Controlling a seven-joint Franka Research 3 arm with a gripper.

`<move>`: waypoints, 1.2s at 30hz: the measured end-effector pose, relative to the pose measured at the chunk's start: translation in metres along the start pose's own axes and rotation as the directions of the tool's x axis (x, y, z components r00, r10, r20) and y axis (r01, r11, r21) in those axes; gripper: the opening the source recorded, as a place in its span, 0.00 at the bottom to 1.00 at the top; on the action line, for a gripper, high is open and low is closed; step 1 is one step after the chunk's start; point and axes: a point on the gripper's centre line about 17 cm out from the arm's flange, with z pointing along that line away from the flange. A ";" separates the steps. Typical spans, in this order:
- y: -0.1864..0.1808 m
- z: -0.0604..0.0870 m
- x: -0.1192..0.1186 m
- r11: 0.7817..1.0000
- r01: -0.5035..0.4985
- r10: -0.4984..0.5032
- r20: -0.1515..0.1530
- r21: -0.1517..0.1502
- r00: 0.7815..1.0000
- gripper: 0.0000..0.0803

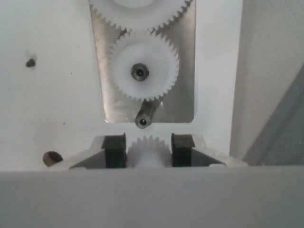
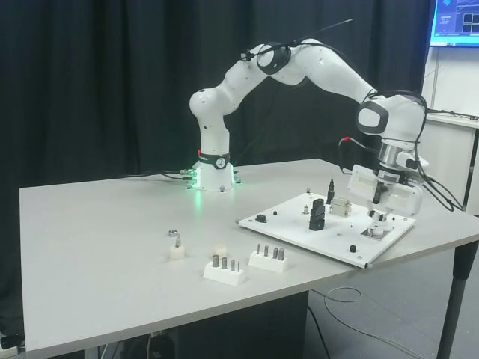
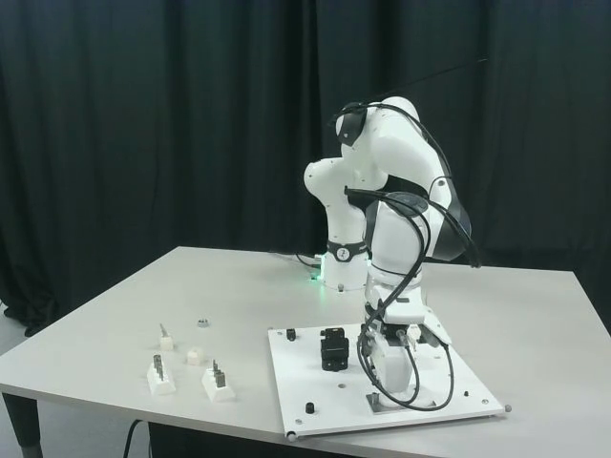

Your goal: Insert small gear.

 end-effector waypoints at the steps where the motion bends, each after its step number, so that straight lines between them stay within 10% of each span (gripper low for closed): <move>1: 0.000 0.000 0.000 1.000 0.000 0.000 0.000 -0.002 1.000 0.25; 36: -0.009 0.028 0.016 0.996 -0.010 0.007 -0.031 -0.087 0.999 0.25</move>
